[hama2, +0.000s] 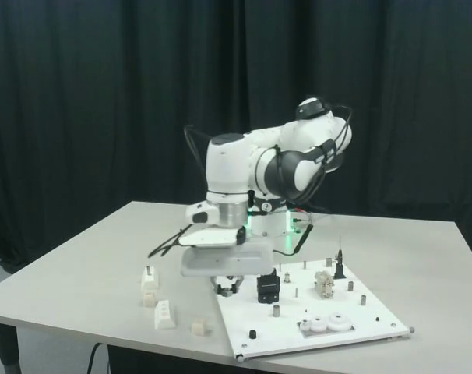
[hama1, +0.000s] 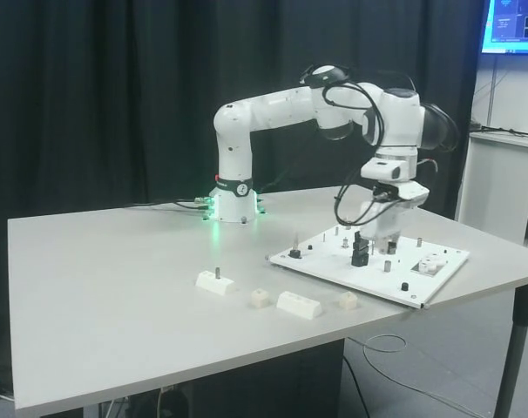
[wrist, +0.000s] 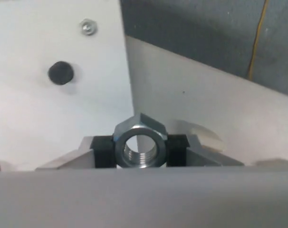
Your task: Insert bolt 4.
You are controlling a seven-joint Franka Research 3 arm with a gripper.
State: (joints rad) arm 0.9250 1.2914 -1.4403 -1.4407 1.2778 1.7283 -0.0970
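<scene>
In the wrist view a grey metal hex nut (wrist: 140,145) with a threaded bore sits clamped between my two black finger pads (wrist: 104,152). My gripper (wrist: 140,153) is shut on it, just above the white assembly board (wrist: 39,118) and close to the board's edge. The room views place the gripper (hama1: 361,252) (hama2: 268,289) low over the middle of the white board (hama1: 438,277) (hama2: 294,333), among its small upright pegs. The hole under the nut is hidden.
On the board near the gripper are a black round knob (wrist: 61,72) and a small metal screw head (wrist: 88,27). Several white blocks (hama1: 299,305) (hama2: 164,313) lie on the grey table beside the board. White gears (hama2: 327,322) sit near the board's corner.
</scene>
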